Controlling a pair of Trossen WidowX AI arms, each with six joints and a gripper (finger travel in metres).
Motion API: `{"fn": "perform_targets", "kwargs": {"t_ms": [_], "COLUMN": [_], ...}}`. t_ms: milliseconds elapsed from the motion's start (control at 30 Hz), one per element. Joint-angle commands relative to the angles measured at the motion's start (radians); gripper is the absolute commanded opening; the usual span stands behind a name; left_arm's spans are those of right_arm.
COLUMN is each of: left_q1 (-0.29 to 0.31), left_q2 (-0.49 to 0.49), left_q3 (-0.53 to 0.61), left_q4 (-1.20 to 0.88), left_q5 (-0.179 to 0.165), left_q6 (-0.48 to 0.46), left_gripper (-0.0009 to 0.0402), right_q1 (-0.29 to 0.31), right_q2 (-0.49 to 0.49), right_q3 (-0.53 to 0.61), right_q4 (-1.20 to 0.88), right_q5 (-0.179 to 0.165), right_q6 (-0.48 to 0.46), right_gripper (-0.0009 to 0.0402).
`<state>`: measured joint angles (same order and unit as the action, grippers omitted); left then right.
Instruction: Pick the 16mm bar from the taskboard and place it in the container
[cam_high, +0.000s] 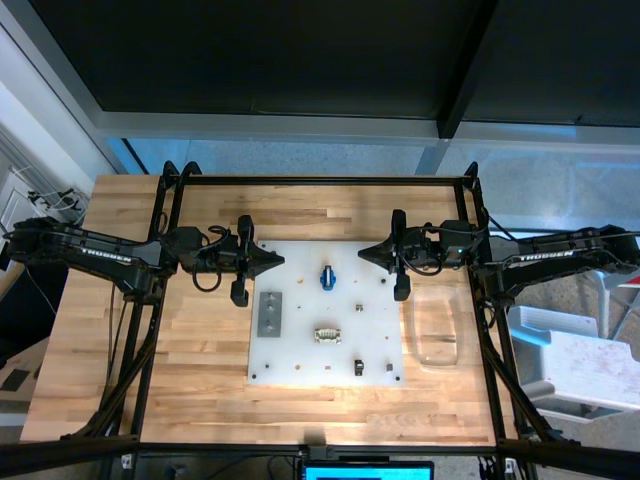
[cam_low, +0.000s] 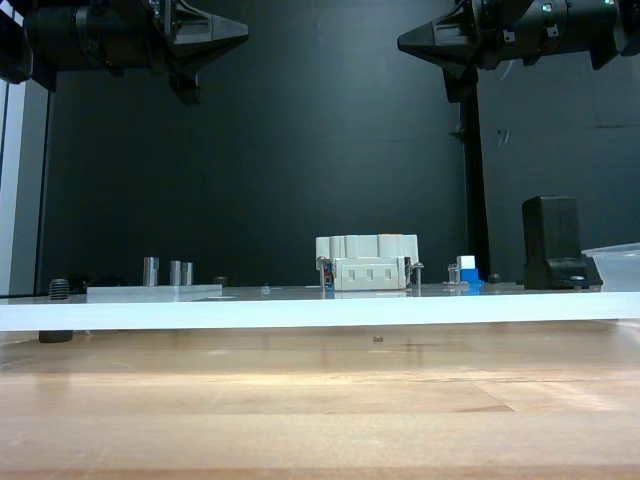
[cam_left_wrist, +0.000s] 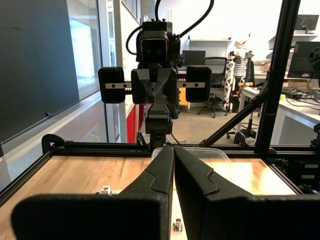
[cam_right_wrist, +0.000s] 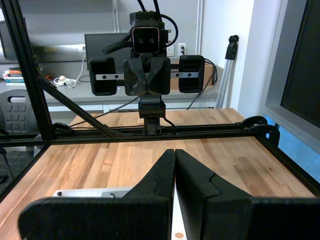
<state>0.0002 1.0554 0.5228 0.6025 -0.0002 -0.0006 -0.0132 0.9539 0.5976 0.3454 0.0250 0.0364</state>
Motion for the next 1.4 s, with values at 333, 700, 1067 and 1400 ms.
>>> {"fn": "perform_targets", "kwargs": {"t_ms": [333,700,1067,1400], "left_q1": [0.0,0.0,0.0,0.0], "left_q2": [0.0,0.0,0.0,0.0], "left_q3": [0.0,0.0,0.0,0.0], "left_q4": [0.0,0.0,0.0,0.0], "left_q5": [0.0,0.0,0.0,0.0], "left_q6": [0.0,0.0,0.0,0.0], "left_gripper": [0.0,0.0,0.0,0.0], "right_q1": [0.001,0.003,0.022,0.04], "right_q2": [0.0,0.004,0.023,0.125], "right_q3": [0.0,0.034,0.154,0.312], "right_q4": [0.084,-0.06,-0.425,-0.718], "right_q5": [0.0,0.013,0.012,0.008], "right_q6": [0.0,0.015,0.072,0.114], "right_gripper": [0.0,0.0,0.0,0.0]}}
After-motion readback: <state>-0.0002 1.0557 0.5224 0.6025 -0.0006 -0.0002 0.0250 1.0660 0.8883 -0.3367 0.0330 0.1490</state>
